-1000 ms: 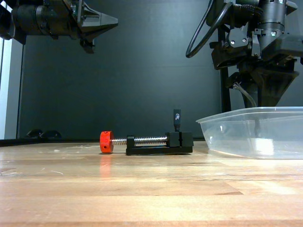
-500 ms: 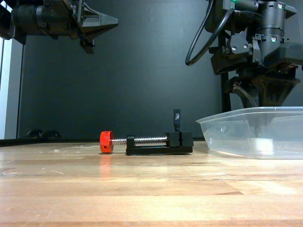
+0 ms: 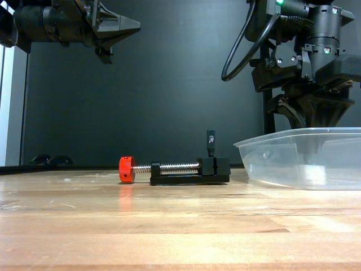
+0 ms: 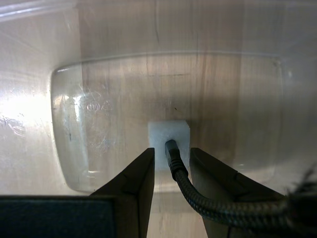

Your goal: Pick the USB-C connector and install on taskboard

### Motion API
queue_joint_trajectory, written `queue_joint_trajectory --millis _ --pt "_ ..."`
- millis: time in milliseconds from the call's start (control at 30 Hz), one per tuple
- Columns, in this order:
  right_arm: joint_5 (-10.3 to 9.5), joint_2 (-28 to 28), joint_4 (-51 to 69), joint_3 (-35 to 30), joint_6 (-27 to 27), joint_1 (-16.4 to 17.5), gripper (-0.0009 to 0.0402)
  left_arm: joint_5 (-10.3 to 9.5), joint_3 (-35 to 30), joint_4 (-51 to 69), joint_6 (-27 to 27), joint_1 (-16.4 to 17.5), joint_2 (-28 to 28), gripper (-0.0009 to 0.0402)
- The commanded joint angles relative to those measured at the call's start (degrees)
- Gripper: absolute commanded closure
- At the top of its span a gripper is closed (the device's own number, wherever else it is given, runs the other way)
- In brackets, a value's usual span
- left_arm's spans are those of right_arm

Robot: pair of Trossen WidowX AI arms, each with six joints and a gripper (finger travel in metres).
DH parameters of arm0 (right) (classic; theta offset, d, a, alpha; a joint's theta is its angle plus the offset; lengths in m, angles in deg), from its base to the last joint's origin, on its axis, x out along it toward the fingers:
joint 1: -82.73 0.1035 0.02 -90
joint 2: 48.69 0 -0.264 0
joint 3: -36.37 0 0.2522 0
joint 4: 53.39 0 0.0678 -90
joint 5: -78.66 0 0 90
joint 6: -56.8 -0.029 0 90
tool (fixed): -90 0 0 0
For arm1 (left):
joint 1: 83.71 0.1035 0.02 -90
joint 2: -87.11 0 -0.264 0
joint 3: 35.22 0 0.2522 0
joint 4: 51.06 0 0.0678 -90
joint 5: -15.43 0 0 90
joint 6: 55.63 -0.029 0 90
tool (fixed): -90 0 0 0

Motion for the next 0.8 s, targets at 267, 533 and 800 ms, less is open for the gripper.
queue_joint_trajectory --millis 267,533,800 --pt "-0.07 0.0 0.11 0.0 0.15 0.0 0.0351 0.02 -0.02 -0.02 0.0 0.02 0.0 0.0393" --pt "-0.07 0.0 0.13 0.0 0.13 0.0 0.0385 0.02 -0.02 -0.02 0.0 0.02 0.0 0.0393" --pt "-0.09 -0.02 0.35 0.0 0.11 0.0 0.0394 0.02 -0.02 -0.02 0.0 0.02 0.0 0.0393"
